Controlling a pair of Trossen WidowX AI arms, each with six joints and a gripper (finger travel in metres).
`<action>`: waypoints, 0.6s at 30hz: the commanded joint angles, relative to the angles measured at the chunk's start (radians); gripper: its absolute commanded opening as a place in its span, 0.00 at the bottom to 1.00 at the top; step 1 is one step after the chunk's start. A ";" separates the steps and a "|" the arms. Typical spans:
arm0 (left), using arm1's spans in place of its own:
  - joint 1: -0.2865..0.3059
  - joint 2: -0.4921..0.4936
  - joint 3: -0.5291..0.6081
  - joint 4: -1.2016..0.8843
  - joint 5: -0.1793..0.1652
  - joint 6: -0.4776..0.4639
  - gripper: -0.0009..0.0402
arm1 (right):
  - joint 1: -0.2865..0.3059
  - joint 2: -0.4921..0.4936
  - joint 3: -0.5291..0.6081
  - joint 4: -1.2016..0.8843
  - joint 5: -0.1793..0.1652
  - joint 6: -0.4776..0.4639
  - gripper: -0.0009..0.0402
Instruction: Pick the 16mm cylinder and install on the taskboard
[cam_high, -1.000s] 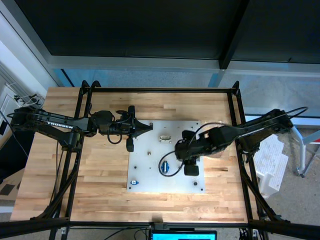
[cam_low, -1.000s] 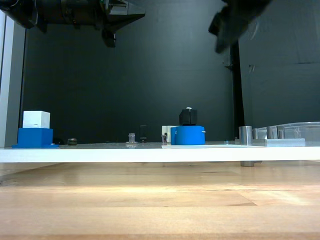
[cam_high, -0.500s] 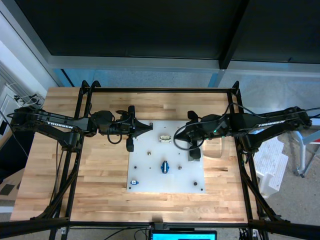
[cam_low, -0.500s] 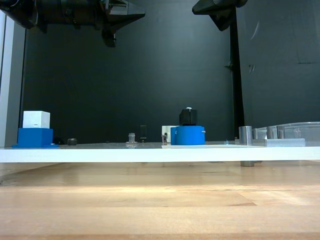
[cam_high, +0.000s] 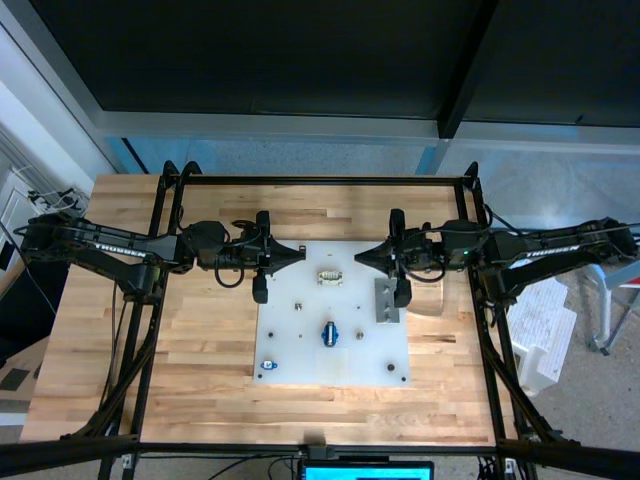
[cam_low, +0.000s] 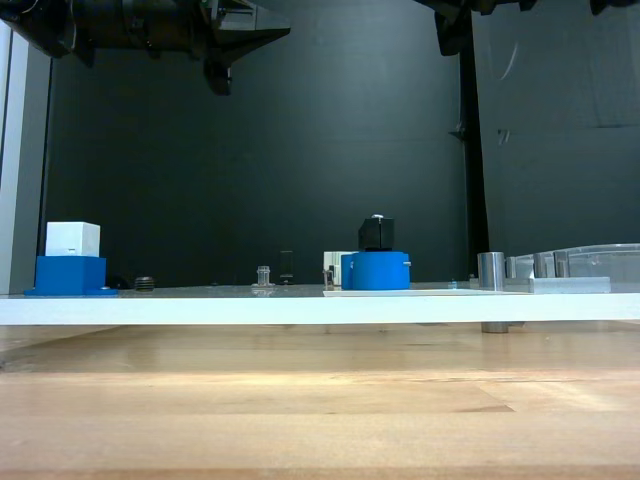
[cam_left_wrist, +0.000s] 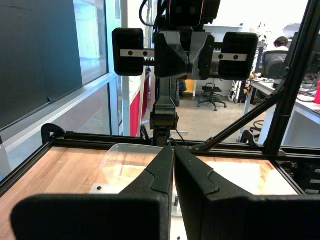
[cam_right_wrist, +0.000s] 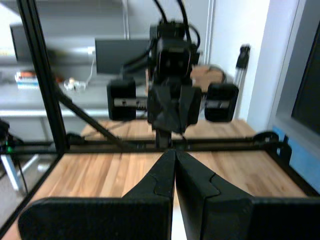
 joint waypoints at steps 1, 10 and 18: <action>0.000 0.000 0.000 0.000 0.000 0.000 0.02 | -0.009 -0.002 -0.043 0.076 -0.002 0.002 0.02; 0.000 0.000 0.000 0.000 0.000 0.000 0.02 | -0.026 -0.011 -0.107 0.110 -0.014 0.010 0.02; 0.000 0.000 0.000 0.000 0.000 0.000 0.02 | -0.056 -0.012 -0.112 0.124 -0.023 0.009 0.02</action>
